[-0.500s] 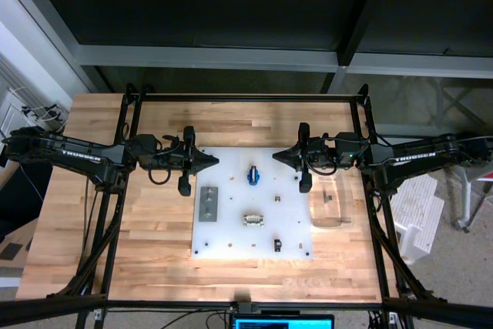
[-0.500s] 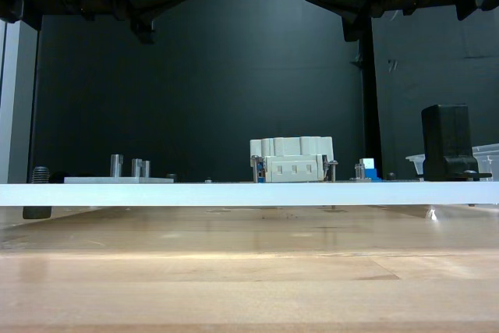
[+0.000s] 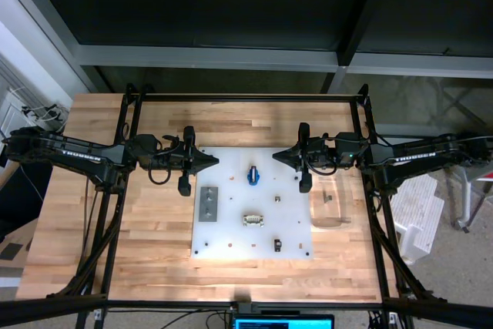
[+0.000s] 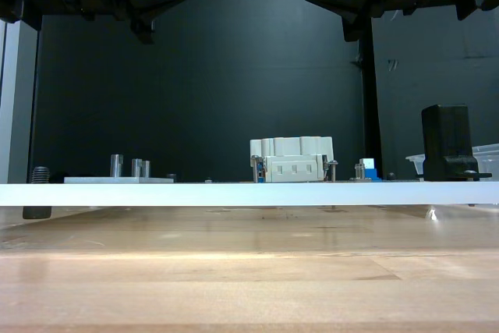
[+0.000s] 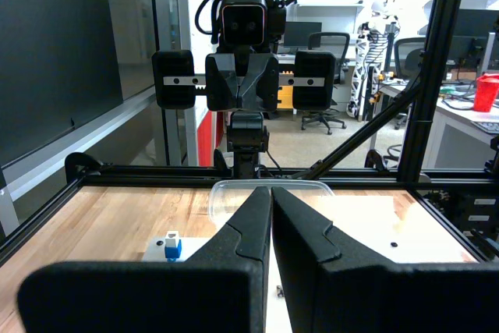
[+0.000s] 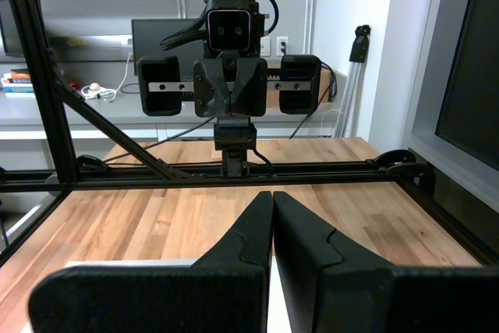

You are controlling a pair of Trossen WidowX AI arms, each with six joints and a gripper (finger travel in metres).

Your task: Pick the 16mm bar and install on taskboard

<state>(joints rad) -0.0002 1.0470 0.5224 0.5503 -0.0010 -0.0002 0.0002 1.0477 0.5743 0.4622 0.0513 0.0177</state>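
left gripper (image 3: 214,161): held over the taskboard's far-left corner, tip pointed right; fingers pressed together, nothing gripped.
right gripper (image 3: 276,155): held over the far edge right of centre, tip pointed left; fingers likewise clenched on nothing.
clearance: both tips are seen high above every board part in the low view; a wide gap is left between the two tips.
taskboard (image 3: 231,225): white square, laid flat mid-table, edges squared to the table edges.
board parts: grey block (image 3: 208,204) at left, blue part (image 3: 253,176) at far centre, white connector (image 3: 252,222) near centre.
16mm bar (image 3: 326,196): small grey piece lying in the clear tray (image 3: 339,223), just right of the board and apart from both grippers.
bar axis: too small for its long axis or heading to be told.
edges: black frame (image 3: 246,98) rails run along the table's far, left and right sides.
surface: wooden plank table (image 3: 154,252).
room: dark panel behind; shelving and glazing beyond.
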